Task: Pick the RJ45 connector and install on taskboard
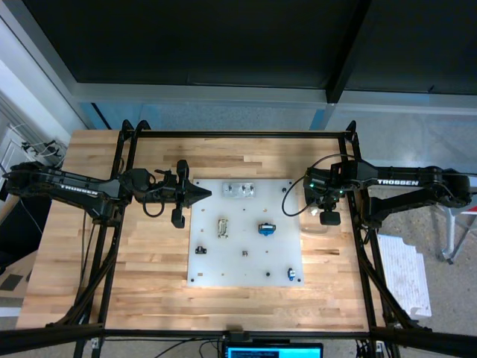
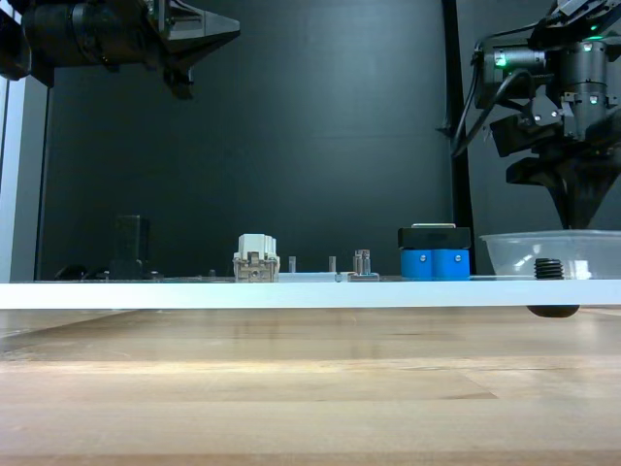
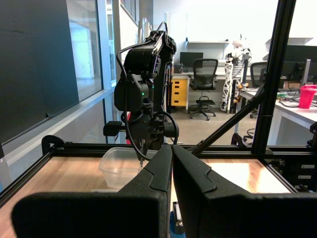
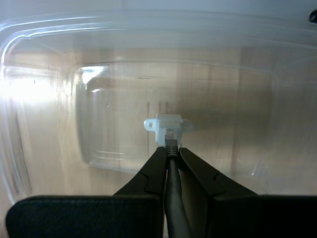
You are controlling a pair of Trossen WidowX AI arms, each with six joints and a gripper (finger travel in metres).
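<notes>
Wooden table (image 1: 89, 246), dark wall behind; right gripper (image 4: 171, 148) is pinching the RJ45 connector (image 4: 168, 126) by its black tail, white plug poking out past the fingertips, down inside the clear tray (image 4: 44, 99); in the high view that's right of centre, just off the taskboard (image 1: 246, 250) right edge; left gripper (image 1: 206, 194), fingers pressed together, hovers high over the board's upper left corner, pointing right, well apart from the blue socket (image 1: 266, 229).
</notes>
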